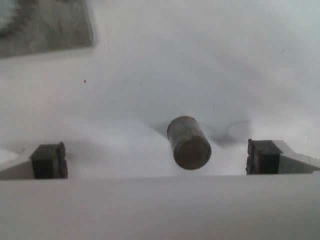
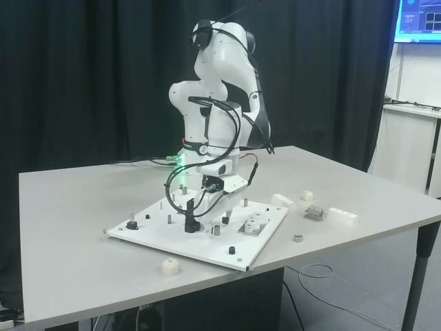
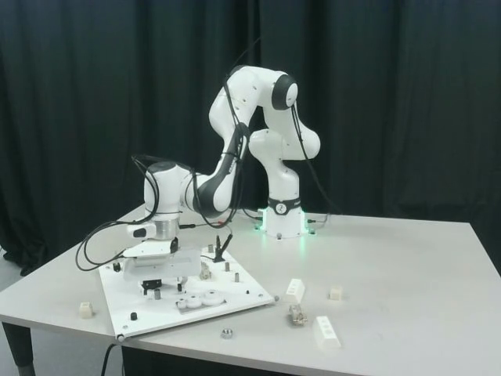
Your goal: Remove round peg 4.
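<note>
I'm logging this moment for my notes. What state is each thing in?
Gripper: open, fingers either side of the peg, not touching it.
Peg: upright in the white board, not gripped.
Arm: bent low over the board.
Base light: green.

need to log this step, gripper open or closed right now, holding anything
Gripper: open, holding nothing; its two fingertips stand well apart on either side of the round peg, not touching it.

Two distant room cameras share the arm and table; the wrist camera looks down close.
</note>
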